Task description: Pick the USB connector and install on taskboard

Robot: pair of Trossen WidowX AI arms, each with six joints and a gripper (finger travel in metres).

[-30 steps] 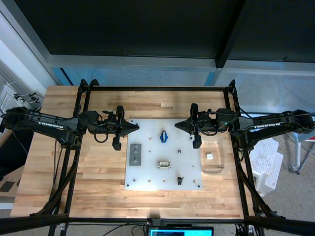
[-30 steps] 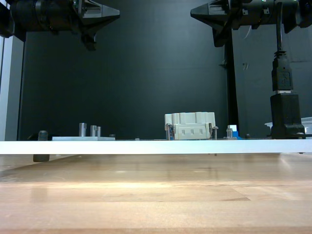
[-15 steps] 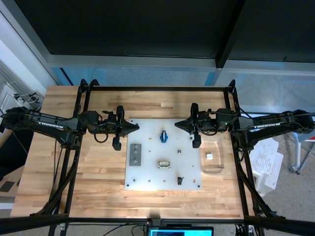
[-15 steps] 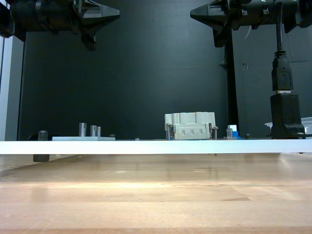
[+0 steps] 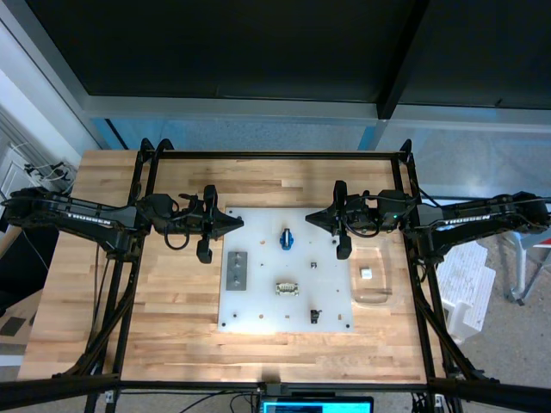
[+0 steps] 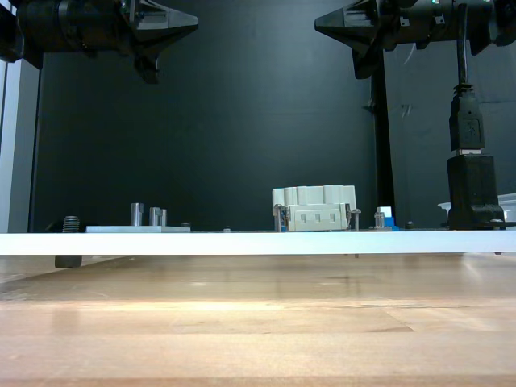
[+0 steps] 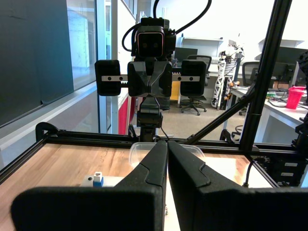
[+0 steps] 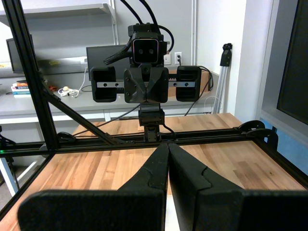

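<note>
Wooden table [image 5: 172,344], left pincer [image 5: 238,222], right pincer [image 5: 311,217], both closed over taskboard [image 5: 258,303] (USB connector [image 5: 316,316] apart)

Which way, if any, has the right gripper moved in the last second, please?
No. The right gripper keeps the same gap from the blue knob above the taskboard; the left gripper stays near its left edge.

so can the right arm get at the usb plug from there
Probably yes. The plug stands upright on the board near its front edge, nothing over it. The right hand, shut, hangs high over the board's far side, the left hand opposite, also shut.
</note>
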